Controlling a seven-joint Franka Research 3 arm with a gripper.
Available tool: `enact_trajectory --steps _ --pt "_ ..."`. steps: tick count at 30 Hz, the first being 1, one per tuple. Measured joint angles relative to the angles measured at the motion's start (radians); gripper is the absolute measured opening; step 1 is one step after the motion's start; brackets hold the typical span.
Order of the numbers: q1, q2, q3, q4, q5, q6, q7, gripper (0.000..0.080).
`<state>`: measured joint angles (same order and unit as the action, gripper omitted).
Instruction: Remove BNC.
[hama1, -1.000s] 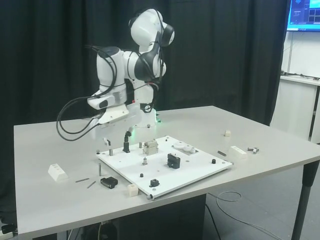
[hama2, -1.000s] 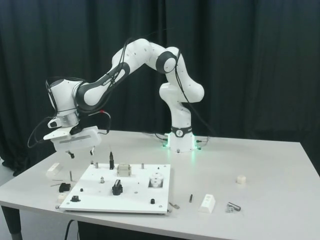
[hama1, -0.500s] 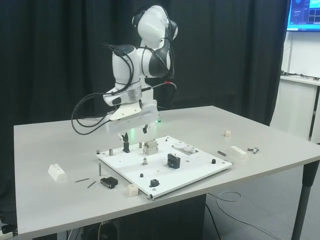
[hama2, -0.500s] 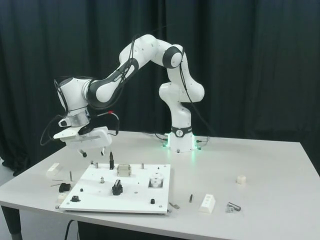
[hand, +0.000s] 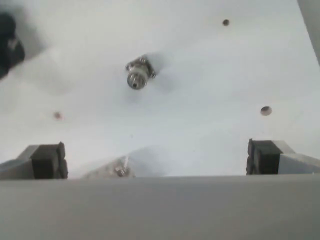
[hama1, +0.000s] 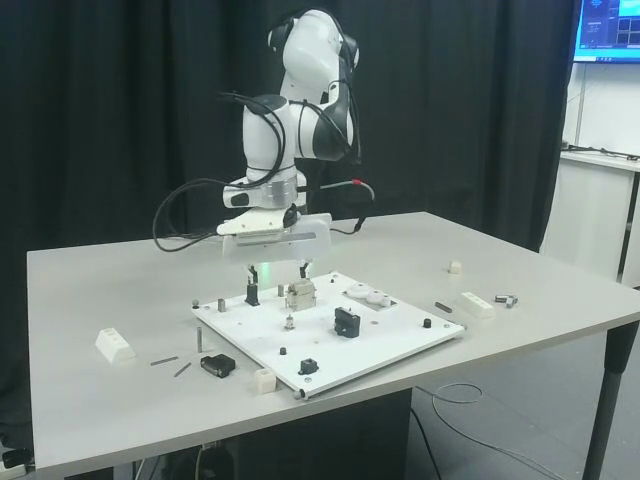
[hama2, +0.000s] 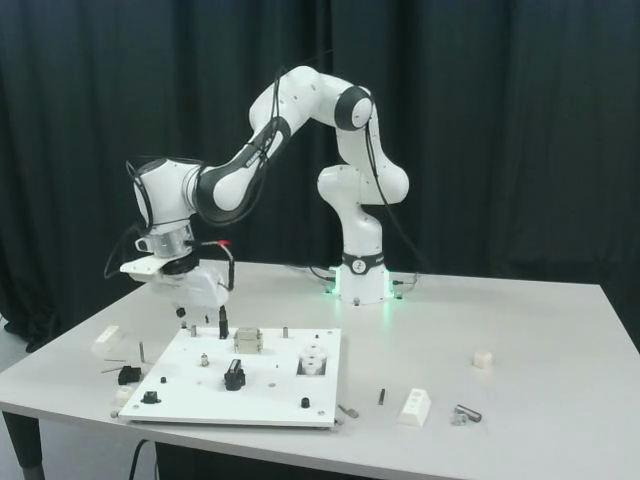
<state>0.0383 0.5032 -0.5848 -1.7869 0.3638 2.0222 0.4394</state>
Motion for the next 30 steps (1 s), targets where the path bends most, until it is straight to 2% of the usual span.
enact_trajectory --steps 11,21,30 --pt "0.028 -0.053 0.000 -0.117 0.001 0.188 0.361 0.0800" --pt "0.056 -0.114 0.000 -0.245 0.005 0.358 0.475 0.0800" --pt "0.080 -0.121 0.002 -0.296 0.005 0.445 0.525 0.0800"
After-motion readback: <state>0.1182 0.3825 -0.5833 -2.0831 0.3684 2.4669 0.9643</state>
